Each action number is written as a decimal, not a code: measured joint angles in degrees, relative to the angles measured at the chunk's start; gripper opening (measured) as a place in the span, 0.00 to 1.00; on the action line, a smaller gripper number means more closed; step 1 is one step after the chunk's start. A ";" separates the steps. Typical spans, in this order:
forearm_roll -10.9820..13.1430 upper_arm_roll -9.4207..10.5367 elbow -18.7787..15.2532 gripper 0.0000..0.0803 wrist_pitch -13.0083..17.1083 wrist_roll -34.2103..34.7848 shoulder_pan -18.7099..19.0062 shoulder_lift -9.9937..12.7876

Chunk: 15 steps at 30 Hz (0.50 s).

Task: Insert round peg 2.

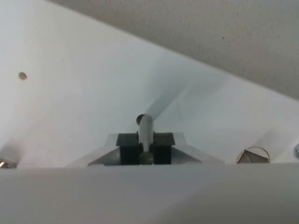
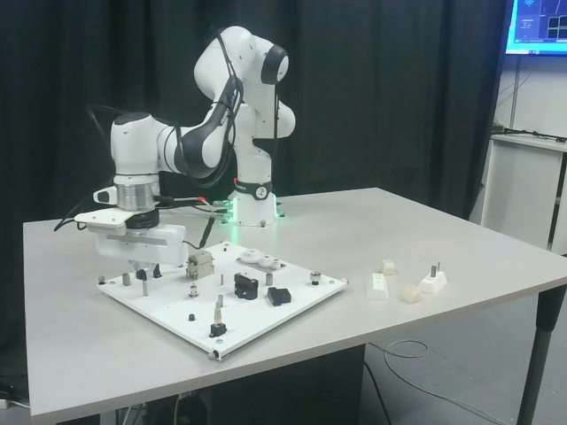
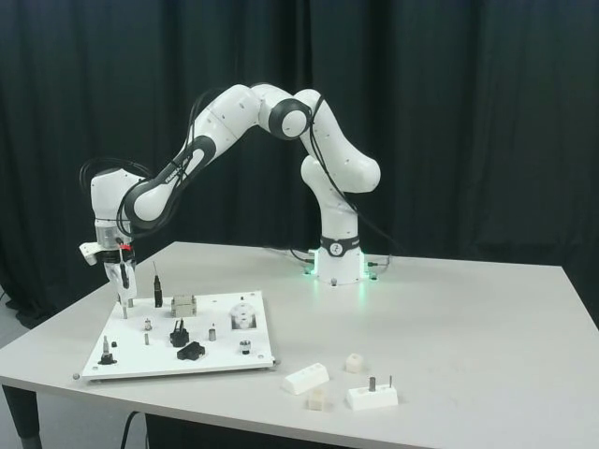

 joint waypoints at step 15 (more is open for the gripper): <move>-0.09 -0.03 -0.03 0.08 -0.56 -0.14 0.27 -0.12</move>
